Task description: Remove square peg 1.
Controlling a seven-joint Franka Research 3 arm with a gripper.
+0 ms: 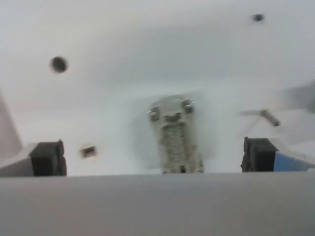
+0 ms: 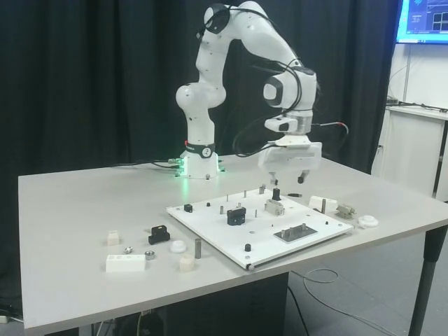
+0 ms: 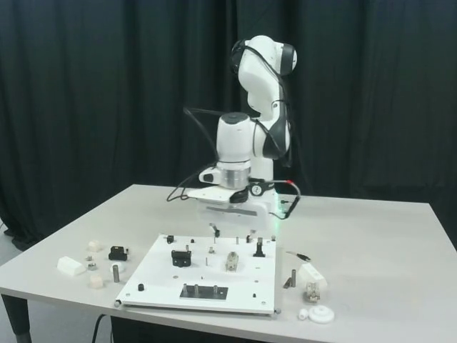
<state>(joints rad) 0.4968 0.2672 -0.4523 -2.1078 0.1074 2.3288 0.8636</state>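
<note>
Gripper (image 1: 154,156) jaws apart, empty, hovering above white board (image 2: 210,220). Square peg (image 1: 175,136) seated in board, centred between jaws, below fingertips. Risk: descent off-axis, fingertip clips peg top; weak pinch slips during pull.

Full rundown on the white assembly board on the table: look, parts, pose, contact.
The white board is a flat square plate lying level on the grey table, set at an angle to the table's edges near the front. Its top carries small fixtures: a black block, a pale upright piece near the middle, a grey slab with short posts, several thin pins and small black studs. The gripper hangs above its far side, fingers open, touching nothing. Loose parts lie on the table on both sides of it.
</note>
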